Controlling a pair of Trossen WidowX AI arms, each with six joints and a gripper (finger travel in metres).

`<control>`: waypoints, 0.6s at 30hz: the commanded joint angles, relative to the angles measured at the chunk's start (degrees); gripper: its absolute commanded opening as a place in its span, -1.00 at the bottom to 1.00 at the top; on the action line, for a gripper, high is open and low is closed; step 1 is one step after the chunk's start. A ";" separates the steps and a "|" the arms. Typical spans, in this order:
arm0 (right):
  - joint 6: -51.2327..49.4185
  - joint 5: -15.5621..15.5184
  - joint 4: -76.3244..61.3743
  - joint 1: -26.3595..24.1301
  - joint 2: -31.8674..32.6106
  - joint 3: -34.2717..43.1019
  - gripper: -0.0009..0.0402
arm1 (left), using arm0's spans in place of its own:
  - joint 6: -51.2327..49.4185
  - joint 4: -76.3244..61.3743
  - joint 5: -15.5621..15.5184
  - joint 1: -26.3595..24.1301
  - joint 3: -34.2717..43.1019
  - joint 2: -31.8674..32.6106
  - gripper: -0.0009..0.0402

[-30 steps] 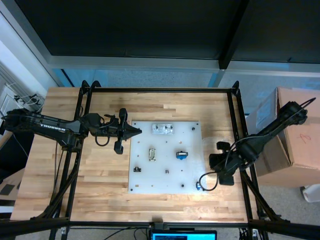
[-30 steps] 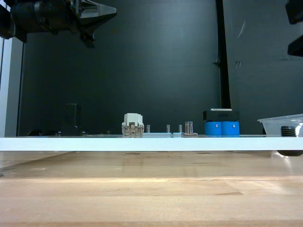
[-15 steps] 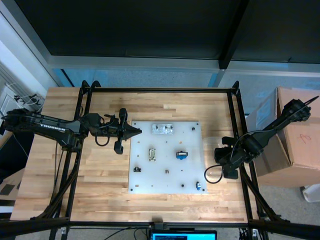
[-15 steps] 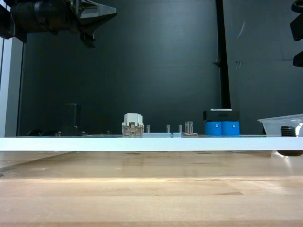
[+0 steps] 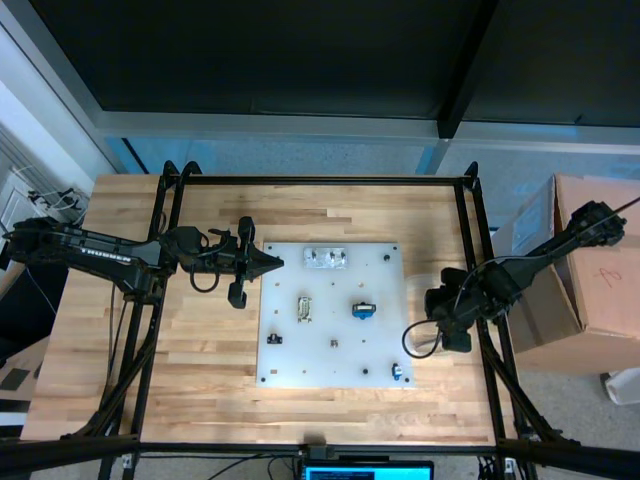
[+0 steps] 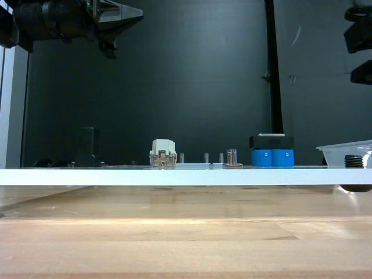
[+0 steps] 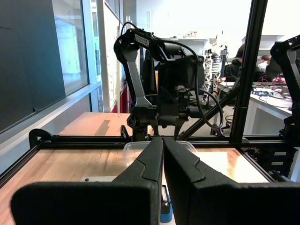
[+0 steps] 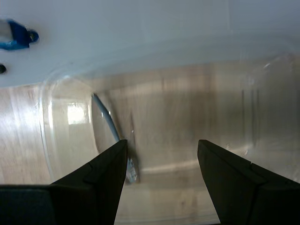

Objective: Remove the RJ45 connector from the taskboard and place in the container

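while the right pincer (image 8: 161,146) hangs above the clear tub (image 8: 197,108), its two fingers (image 8: 101,187) stand wide apart with nothing between them. the plug (image 8: 132,171) lies free on the tub's floor below that pincer, close under one finger and clear of the white board (image 8: 140,28). its grey-blue cord (image 8: 104,119) runs from it across the floor towards the tub's wall. past that wall from the pincer, a small blue part (image 8: 16,36) sits on the board. seen from above, this pincer is just off the board's right edge, over the wooden table (image 5: 200,350).

the left pincer (image 7: 163,140) has its fingers pressed flat together and grips nothing. it is held just off the board's left edge, well apart from the right pincer, with its tip pointing across the board towards the right arm (image 7: 159,89). from the table-top view it is high above the board. straight ahead of it and lower down lie the board, then the tub, then the right arm behind the tub. between the two pincers, a beige socket (image 5: 305,309) and a blue block (image 5: 362,309) stand on the board. a pair of silver fittings (image 5: 325,258) lies near the board's far edge.
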 commanded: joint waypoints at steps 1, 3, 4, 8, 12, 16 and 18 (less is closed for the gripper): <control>-4.66 0.17 0.92 -4.15 0.04 1.79 -0.02 | 0.00 0.00 0.00 0.00 0.00 0.00 -0.96; -8.35 0.33 2.93 -7.19 0.04 2.93 -0.06 | 0.00 0.02 0.00 0.00 0.00 0.00 -0.96; -10.21 0.72 4.28 -8.61 0.04 3.54 -0.08 | 0.00 0.02 0.00 0.02 0.00 0.00 -0.96; -18.43 2.14 11.78 -13.53 0.04 5.62 -0.15 | 0.00 0.00 0.00 0.00 0.00 0.00 -0.96; -24.22 1.81 20.13 -18.45 -0.07 5.99 -0.22 | 0.02 0.02 0.00 0.00 0.00 0.00 -0.96; -29.55 -0.79 27.45 -23.02 -0.07 5.95 -0.30 | 0.00 0.02 0.00 0.02 0.00 0.00 -0.96; -32.37 -2.58 31.98 -25.14 -0.07 5.92 -0.33 | 0.00 0.02 0.00 0.02 0.00 0.00 -0.96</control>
